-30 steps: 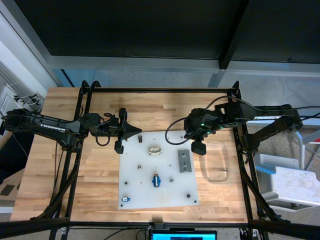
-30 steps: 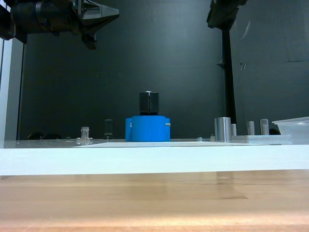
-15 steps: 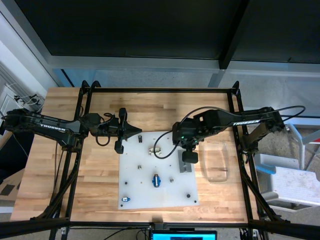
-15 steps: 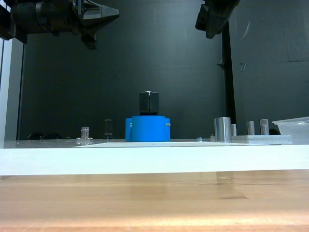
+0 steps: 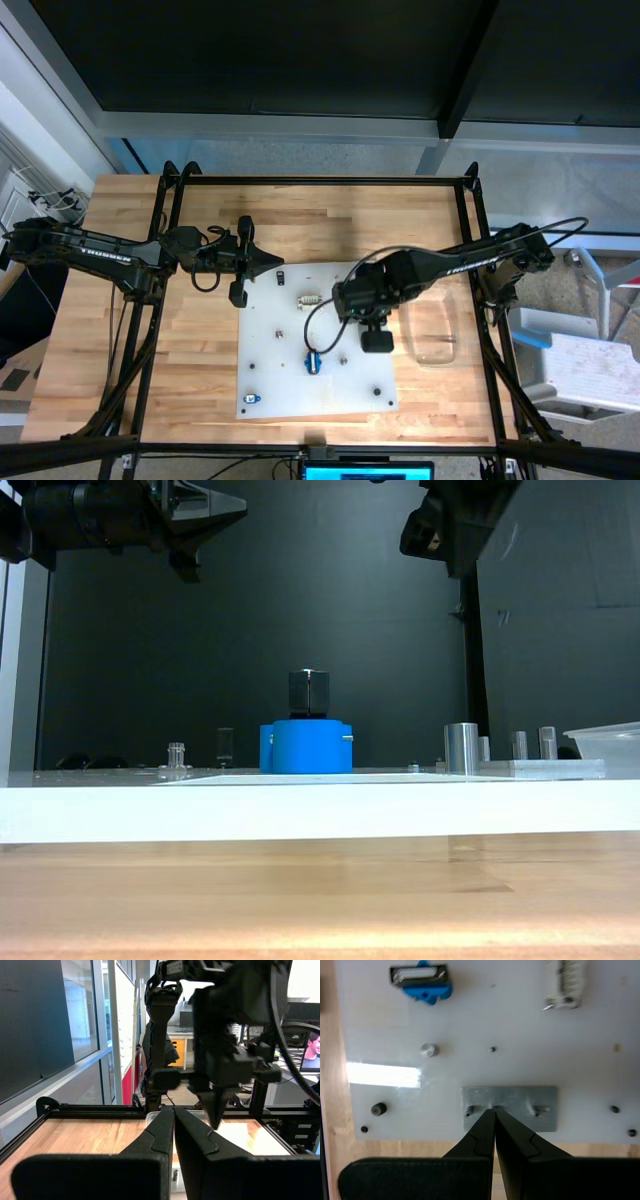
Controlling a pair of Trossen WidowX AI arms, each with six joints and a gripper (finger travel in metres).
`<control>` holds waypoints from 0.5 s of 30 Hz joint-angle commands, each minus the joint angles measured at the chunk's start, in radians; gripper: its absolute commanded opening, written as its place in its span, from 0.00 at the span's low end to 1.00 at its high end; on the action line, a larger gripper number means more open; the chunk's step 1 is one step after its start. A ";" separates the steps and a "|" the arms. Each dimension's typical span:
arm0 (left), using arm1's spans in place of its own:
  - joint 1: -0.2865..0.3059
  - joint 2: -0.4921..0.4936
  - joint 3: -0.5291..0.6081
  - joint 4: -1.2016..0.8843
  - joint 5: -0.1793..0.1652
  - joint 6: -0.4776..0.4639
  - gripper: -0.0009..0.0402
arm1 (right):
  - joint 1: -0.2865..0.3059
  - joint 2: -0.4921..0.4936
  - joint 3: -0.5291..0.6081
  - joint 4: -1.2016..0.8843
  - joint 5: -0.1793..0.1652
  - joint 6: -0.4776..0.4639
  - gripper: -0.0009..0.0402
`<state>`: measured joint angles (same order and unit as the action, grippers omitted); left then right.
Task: Pick the 16mm cylinder and place it in the container
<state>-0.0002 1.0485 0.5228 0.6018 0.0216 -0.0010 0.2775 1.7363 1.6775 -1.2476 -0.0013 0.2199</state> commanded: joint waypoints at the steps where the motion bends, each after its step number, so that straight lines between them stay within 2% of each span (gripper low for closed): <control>1: 0.000 0.000 0.000 0.000 0.000 0.000 0.02 | 0.024 0.023 0.001 0.007 0.001 0.002 0.04; 15: 0.000 0.000 0.000 0.000 0.000 0.000 0.02 | 0.077 0.108 0.000 0.075 0.017 0.044 0.11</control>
<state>-0.0002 1.0489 0.5228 0.6022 0.0216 -0.0010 0.3523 1.8385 1.6787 -1.1797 0.0120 0.2649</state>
